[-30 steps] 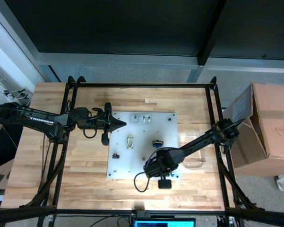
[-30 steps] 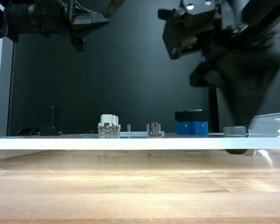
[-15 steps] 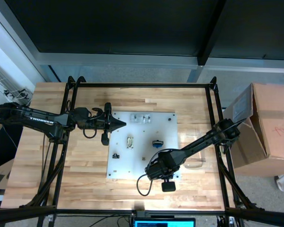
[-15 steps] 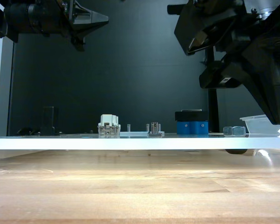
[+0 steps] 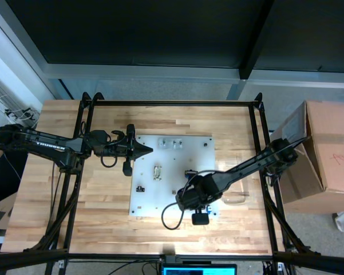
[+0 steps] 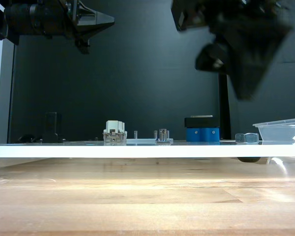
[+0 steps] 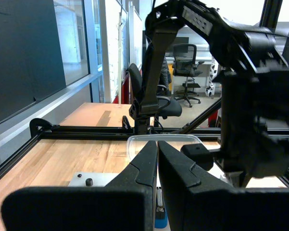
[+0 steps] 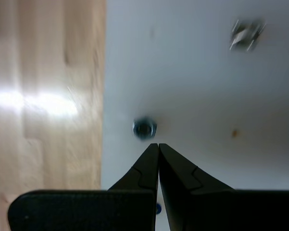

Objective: Pick the M12 nut and place it on its threads and fasten

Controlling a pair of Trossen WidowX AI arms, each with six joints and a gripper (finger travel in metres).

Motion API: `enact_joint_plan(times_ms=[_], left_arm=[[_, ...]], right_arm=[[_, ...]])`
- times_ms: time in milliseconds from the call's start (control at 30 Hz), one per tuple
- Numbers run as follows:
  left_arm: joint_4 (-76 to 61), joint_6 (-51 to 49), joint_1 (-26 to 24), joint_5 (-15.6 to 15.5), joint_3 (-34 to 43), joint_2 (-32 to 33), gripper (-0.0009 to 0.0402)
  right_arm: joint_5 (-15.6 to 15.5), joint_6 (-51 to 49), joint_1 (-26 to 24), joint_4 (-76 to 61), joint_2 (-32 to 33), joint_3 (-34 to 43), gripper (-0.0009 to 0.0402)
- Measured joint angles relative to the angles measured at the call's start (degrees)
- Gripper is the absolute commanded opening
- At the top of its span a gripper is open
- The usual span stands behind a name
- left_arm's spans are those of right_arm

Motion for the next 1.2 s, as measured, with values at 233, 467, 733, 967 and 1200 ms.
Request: enact_joint_plan(times_ms=[233,467,733,967,1200], left_arm=[[0.0,0.0,0.0,0.0,0.0,0.0,0.0],[0.0,0.0,0.0,0.0,0.0,0.0,0.0],[0.0,0.0,0.0,0.0,0.0,0.0,0.0],[0.0,0.0,0.0,0.0,0.0,0.0,0.0],[0.0,0.0,0.0,0.0,0.0,0.0,0.0]], right_arm=[[4.4,-4.6,-3.0,3.1,-6.3,-1.0,0.0],[4.6,-7.6,-7.8,14.3,-17.1,-10.2,0.0],[4.7,-11.8,-14.1,29.0,-31.1,-22.4,0.0],[4.5,-15.7,-20.1,45.7,-42.4,-33.6,0.0],[1.2,-16.9,-23.9,61.6,-52.3,-45.1,0.0]])
